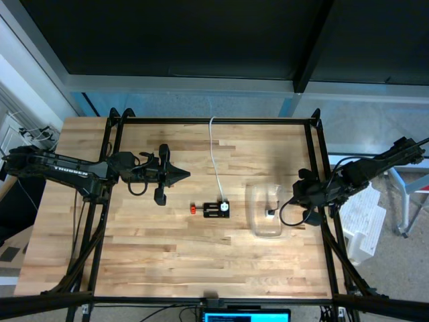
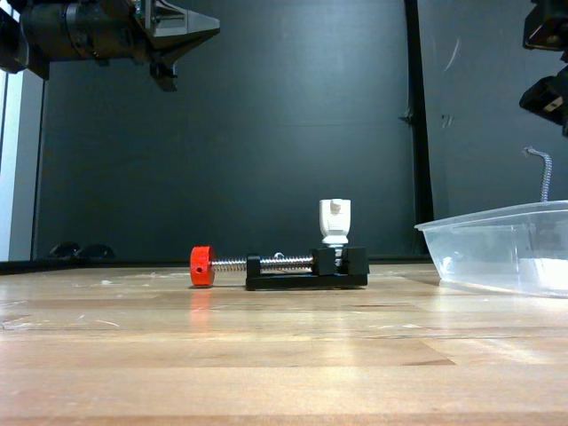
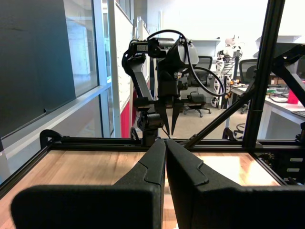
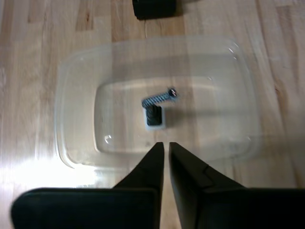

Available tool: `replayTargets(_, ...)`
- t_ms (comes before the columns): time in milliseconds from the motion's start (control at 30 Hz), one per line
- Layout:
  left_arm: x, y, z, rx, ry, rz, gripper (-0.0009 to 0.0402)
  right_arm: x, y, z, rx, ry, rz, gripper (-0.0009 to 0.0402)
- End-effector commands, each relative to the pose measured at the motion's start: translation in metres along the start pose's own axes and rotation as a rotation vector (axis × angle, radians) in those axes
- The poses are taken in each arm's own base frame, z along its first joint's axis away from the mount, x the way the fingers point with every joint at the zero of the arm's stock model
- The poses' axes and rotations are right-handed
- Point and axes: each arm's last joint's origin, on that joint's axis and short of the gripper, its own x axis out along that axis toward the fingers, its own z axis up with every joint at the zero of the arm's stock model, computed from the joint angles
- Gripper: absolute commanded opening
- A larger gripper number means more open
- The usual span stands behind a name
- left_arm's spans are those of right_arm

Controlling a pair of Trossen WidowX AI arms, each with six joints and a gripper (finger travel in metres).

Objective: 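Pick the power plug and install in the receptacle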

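Wooden table (image 1: 167,255) carries a clear tray (image 4: 62,95) at right, with the power plug (image 4: 154,116) in it, just ahead of the nearer right hand (image 4: 166,144), fingers narrow. The receptacle (image 1: 224,206) stands left of the tray. The left hand (image 3: 166,140), pinched together, hangs high at left.

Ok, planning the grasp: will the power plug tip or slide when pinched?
Probably light: the power plug is far smaller than the right gripper, shut above the clear tray. It may skid on the tray's smooth floor, and the coil next to it could snag. The left gripper, shut, hangs high at the table's left.
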Motion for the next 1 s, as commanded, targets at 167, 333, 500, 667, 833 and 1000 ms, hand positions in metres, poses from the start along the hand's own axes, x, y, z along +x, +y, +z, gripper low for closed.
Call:
replayTargets(167, 0.000, 0.000, 0.000, 0.000, 0.000, 0.000, 0.0000, 0.021, 0.005, -0.002, 0.016, 0.019, -0.027, 0.0126)
replayTargets(333, 0.000, 0.000, 0.000, 0.000, 0.000, 0.000, 0.0000, 0.033, 0.007, -0.003, 0.015, 0.044, -0.041, 0.0178)
replayTargets(500, 0.000, 0.000, 0.000, 0.000, 0.000, 0.000, 0.0000, 0.045, 0.010, -0.003, 0.030, 0.041, -0.044, 0.0198)
replayTargets(667, 0.000, 0.000, 0.000, 0.000, 0.000, 0.000, 0.0000, 0.052, 0.012, -0.002, 0.022, 0.064, -0.061, 0.0202)
replayTargets(833, 0.000, 0.000, 0.000, 0.000, 0.000, 0.000, 0.0000, 0.059, 0.016, 0.001, 0.013, 0.065, -0.061, 0.0201)
replayTargets(1000, 0.000, 0.000, 0.000, 0.000, 0.000, 0.000, 0.0000, 0.070, 0.020, 0.005, -0.018, 0.071, -0.064, 0.0201)
